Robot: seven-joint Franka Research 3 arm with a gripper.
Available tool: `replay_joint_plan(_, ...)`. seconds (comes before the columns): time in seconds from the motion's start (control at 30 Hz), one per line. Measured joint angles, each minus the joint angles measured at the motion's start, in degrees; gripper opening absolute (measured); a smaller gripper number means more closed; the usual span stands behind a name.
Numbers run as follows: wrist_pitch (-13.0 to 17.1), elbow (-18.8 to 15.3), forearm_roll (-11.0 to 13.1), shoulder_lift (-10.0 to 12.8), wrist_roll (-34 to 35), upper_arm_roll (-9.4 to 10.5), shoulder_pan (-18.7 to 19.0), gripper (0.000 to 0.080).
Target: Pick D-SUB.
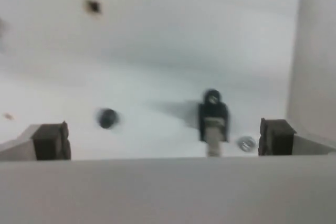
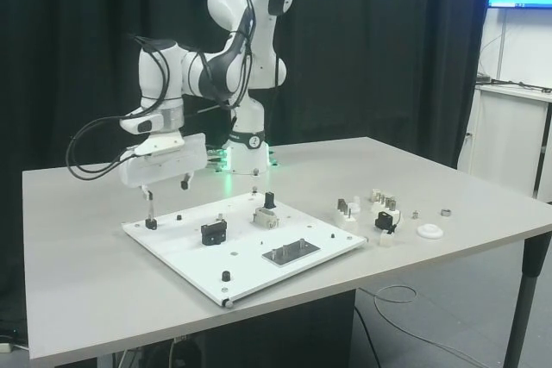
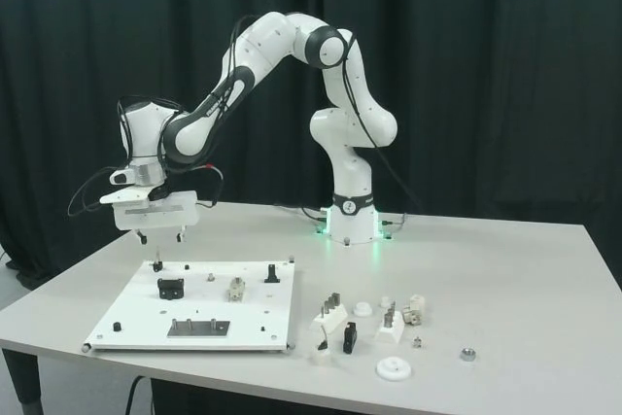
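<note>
Between the two black fingertips in the wrist view, the gripper (image 1: 163, 139) is spread wide over the white board (image 1: 157, 51). A small black-topped peg (image 1: 212, 121) stands in the gap, nearer one fingertip than the other and touching neither. The connector does not appear in this view. In the first room view the gripper (image 2: 165, 184) hangs above the far corner of the board (image 2: 172, 243), its jaws apart. The peg (image 2: 150, 215) stands just below them. The connector (image 2: 265, 217), a small grey block, lies flat near the middle of the board, lower than the jaws and well apart from them, with a black block (image 2: 213, 232) between. In the second room view the gripper (image 3: 161, 236) hovers over the same corner of the board (image 3: 126, 308), again open, with the peg (image 3: 156, 265) beneath it. The connector (image 3: 234, 291) lies below and off to one side of the jaws, clear of both fingertips, on the board that rests on the grey table (image 3: 505, 269).
</note>
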Motion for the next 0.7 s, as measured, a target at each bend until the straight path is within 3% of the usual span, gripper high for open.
replay_joint_plan(0.4,-5.2,-0.1,0.8,-2.9,9.0,0.09,5.3,0.0800)
replay_joint_plan(0.7,-7.4,-0.2,1.0,-5.1,18.7,0.33,11.2,0.0800)
